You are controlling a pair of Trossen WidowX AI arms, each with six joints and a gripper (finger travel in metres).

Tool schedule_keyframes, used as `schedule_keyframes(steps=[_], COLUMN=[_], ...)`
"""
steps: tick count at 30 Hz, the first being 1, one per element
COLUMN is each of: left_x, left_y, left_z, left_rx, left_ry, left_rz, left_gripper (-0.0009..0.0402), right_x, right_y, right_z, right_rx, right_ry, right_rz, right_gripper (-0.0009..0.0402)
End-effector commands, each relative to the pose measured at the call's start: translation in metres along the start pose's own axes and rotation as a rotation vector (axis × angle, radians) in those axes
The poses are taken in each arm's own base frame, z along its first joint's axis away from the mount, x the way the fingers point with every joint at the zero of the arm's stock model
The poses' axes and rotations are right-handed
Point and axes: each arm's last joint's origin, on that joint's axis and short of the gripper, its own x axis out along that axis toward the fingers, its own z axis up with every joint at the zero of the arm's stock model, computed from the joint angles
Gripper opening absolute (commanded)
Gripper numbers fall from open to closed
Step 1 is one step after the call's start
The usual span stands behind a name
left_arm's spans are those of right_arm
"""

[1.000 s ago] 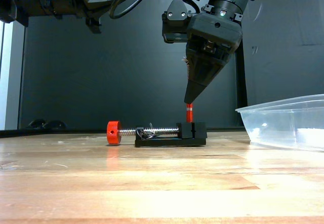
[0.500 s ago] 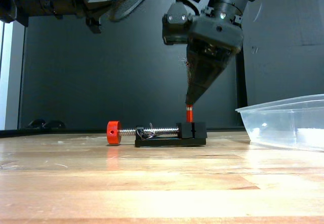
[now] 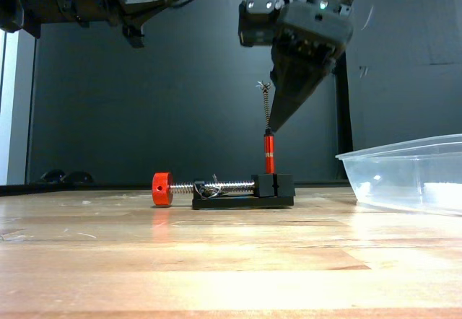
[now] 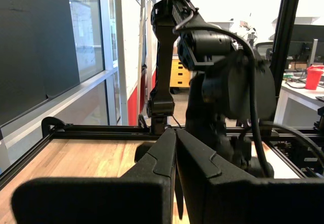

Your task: Pick the RCA connector and install on taskboard

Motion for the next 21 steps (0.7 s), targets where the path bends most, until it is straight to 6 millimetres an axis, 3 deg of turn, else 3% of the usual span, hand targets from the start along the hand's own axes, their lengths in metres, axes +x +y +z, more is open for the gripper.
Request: schedule_keyframes(steps=[1,12,21], left_x=[0.000,0.000,0.000], left_y=[0.000,0.000,0.000], left_z=[0.000,0.000,0.000], left_rx=[0.000,0.000,0.000], left_ry=[-0.001,-0.001,-0.001], left_rz=[0.000,0.000,0.000], left_gripper=[0.0000,0.0000,0.0000], right_x=[-0.009,-0.021,-0.063], right_y=[-0.001,-0.004,-0.025], right_z=[0.000,-0.002,-0.025], right_rx=[-0.002,-0.006,0.007], right_ry=[-0.004,-0.018,-0.241], right_rz=[0.005,0.011,0.059], right_gripper=[0.0181,0.0185,0.0174])
